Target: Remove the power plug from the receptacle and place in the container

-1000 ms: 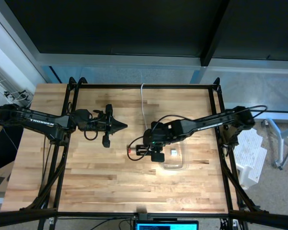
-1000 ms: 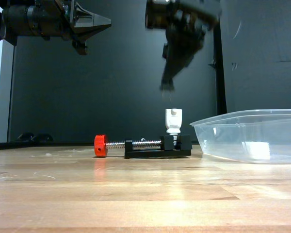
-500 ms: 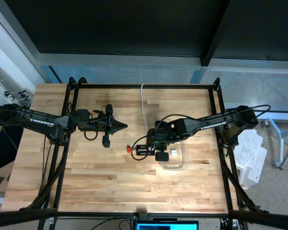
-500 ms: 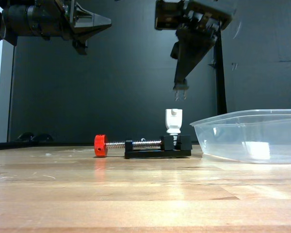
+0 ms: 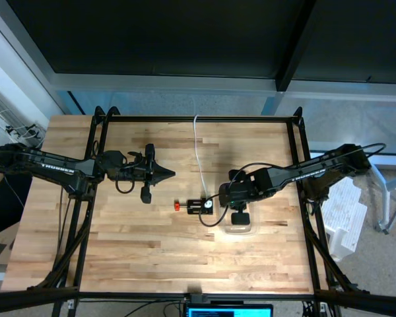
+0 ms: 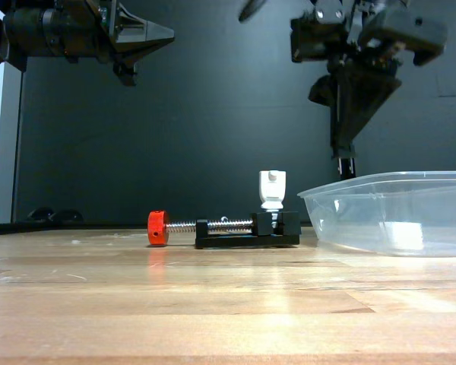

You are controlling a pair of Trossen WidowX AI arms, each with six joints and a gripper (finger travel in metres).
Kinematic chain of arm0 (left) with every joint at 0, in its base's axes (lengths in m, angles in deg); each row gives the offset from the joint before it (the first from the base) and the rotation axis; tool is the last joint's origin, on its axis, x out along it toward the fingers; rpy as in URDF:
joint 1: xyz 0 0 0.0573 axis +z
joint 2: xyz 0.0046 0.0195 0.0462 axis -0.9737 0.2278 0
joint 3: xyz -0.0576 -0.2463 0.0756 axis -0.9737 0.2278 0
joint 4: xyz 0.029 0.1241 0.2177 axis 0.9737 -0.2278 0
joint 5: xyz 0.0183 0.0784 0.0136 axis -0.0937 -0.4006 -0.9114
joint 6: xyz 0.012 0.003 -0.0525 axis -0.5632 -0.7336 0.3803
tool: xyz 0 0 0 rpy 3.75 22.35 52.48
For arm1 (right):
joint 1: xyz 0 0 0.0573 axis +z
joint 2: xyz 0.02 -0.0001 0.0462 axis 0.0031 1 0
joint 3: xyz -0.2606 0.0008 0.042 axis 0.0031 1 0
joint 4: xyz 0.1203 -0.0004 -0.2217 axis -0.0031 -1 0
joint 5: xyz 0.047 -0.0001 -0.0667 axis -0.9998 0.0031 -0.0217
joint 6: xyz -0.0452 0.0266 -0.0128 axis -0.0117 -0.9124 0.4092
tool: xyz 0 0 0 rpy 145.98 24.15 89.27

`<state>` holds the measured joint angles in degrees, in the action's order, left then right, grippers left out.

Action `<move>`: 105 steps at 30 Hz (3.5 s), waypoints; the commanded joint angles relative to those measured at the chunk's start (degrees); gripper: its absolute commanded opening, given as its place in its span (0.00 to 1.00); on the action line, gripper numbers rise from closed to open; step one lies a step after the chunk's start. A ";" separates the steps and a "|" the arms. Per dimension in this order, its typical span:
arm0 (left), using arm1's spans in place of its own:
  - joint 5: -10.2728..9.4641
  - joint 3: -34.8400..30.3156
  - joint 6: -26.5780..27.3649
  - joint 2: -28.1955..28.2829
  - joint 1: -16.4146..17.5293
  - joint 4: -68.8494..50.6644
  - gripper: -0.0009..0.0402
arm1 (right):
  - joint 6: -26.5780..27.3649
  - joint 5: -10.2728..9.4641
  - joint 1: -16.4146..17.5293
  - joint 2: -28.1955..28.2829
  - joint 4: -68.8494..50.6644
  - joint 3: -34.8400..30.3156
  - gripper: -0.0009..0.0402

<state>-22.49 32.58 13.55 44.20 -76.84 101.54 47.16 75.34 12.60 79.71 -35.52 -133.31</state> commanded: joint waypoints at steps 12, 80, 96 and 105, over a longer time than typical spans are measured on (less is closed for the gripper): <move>0.04 0.00 -0.02 0.02 0.00 0.00 0.02 | -2.95 2.82 0.09 -3.39 3.72 9.29 0.21; 0.04 0.00 -0.02 0.02 0.00 0.00 0.02 | 10.69 -15.56 -14.27 -23.19 68.89 26.29 0.02; 0.04 0.00 -0.02 0.02 0.00 0.00 0.02 | 10.40 -13.38 -15.45 -26.34 84.87 37.20 0.02; 0.04 0.00 -0.02 0.02 0.02 0.00 0.02 | 9.99 -12.11 -15.39 -26.58 85.13 37.83 0.02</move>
<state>-22.47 32.60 13.52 44.20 -76.84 101.54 57.42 63.23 -2.83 53.06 49.70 -95.48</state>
